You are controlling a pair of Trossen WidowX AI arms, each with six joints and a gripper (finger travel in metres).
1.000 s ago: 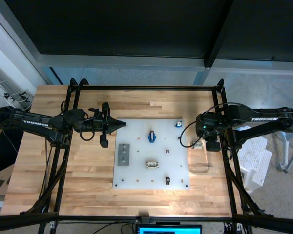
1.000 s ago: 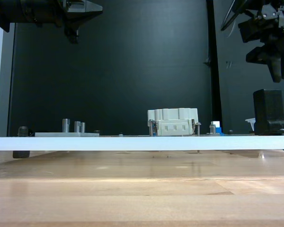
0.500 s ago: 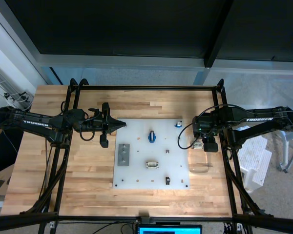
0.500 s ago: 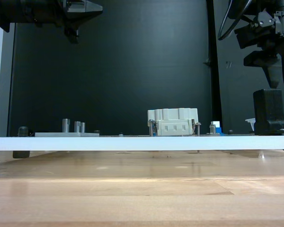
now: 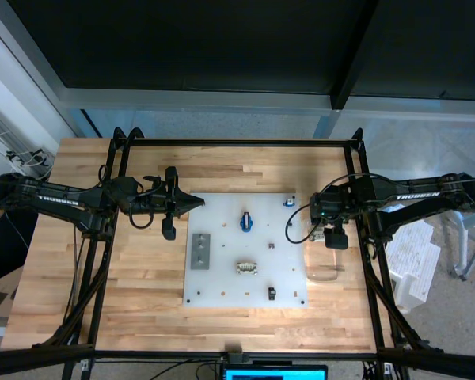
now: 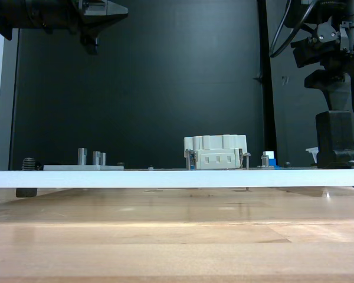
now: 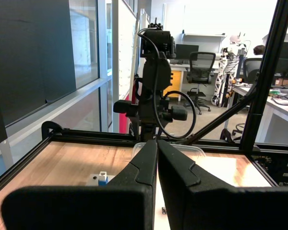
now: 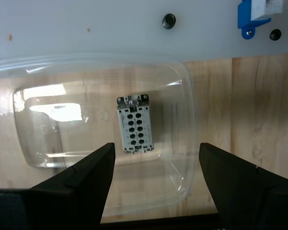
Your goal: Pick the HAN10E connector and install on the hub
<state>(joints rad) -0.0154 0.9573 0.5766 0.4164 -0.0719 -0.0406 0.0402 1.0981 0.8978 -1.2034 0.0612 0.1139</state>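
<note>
White board (image 5: 222,289) on wooden table (image 5: 142,277) — blue piece (image 5: 246,222), grey block (image 5: 199,251), black part (image 5: 272,294); clear tray (image 8: 173,143) beside.

pale plug (image 8: 134,125) lying flat, pin holes up, in the clear tray (image 8: 189,120), right of centre from above; grey housing (image 5: 247,269) upright on the white board (image 5: 222,293), below centre.

Two end effectors (image 5: 198,202) (image 5: 331,237), one HAN10E connector (image 8: 134,125), one hub (image 5: 247,269), one clear tray (image 8: 190,112).

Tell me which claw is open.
The right claw, jaws spread wide over the HAN10E connector in the clear tray. The left claw is shut, jaws touching, held high left of the board.
</note>
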